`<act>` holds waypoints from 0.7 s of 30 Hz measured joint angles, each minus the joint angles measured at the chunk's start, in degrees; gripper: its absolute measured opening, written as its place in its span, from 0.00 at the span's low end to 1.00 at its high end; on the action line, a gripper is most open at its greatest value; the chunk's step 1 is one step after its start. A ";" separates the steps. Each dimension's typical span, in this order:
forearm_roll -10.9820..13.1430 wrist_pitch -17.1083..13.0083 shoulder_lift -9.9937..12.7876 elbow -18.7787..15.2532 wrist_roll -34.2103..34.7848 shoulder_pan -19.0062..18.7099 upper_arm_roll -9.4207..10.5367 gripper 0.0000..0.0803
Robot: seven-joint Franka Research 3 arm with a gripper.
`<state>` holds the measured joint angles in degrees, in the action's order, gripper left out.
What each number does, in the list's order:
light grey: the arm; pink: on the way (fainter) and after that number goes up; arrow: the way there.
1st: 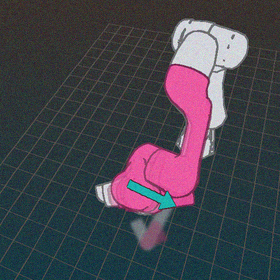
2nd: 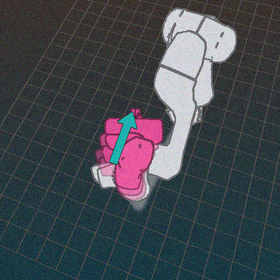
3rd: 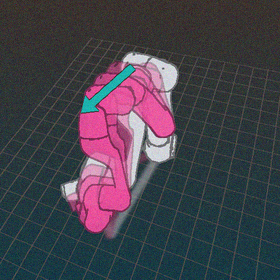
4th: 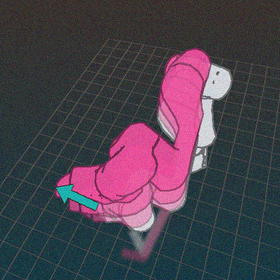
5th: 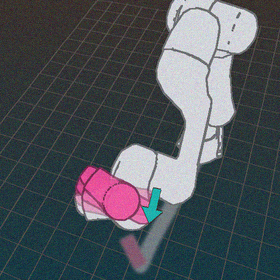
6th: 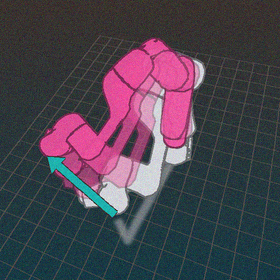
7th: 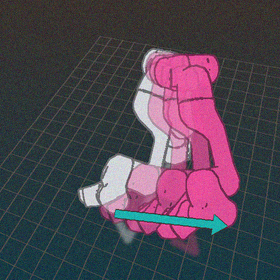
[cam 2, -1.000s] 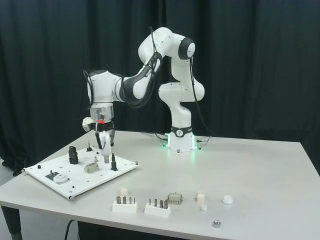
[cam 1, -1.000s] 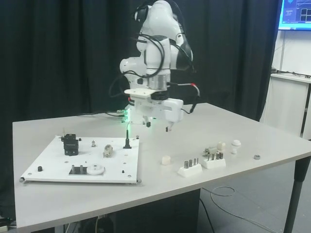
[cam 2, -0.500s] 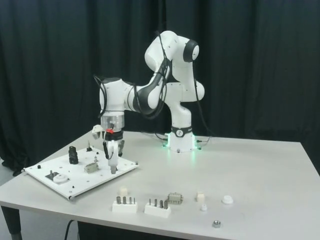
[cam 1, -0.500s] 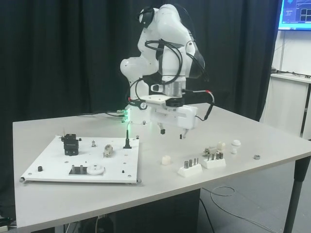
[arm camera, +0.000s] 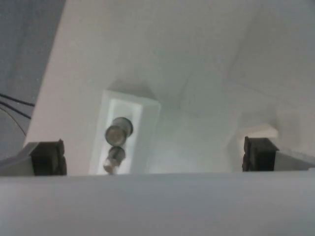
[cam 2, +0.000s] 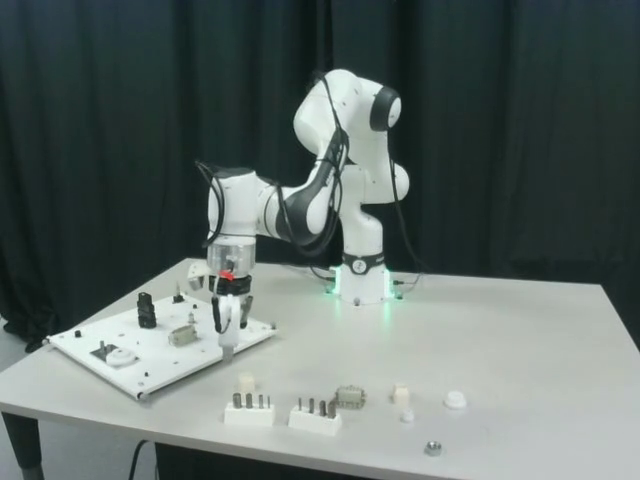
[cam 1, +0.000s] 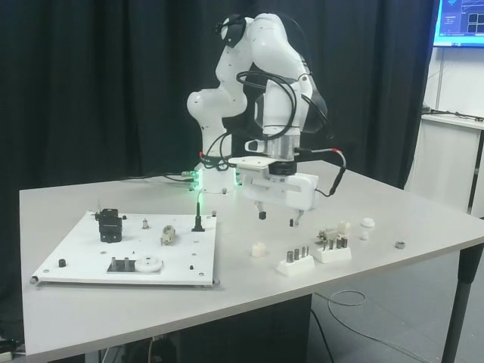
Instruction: Pick round peg 4.
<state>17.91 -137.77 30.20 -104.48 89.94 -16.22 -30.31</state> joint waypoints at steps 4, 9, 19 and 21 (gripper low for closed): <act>0.00 -0.17 1.21 1.35 0.50 0.06 0.39 1.00; 0.00 -0.17 3.01 3.34 1.00 0.17 0.72 1.00; 0.00 0.19 6.42 6.44 1.03 0.77 1.18 1.00; 0.00 0.29 6.95 6.95 1.02 1.15 1.55 1.00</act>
<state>17.90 -137.48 37.15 -97.53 90.97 -15.07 -28.76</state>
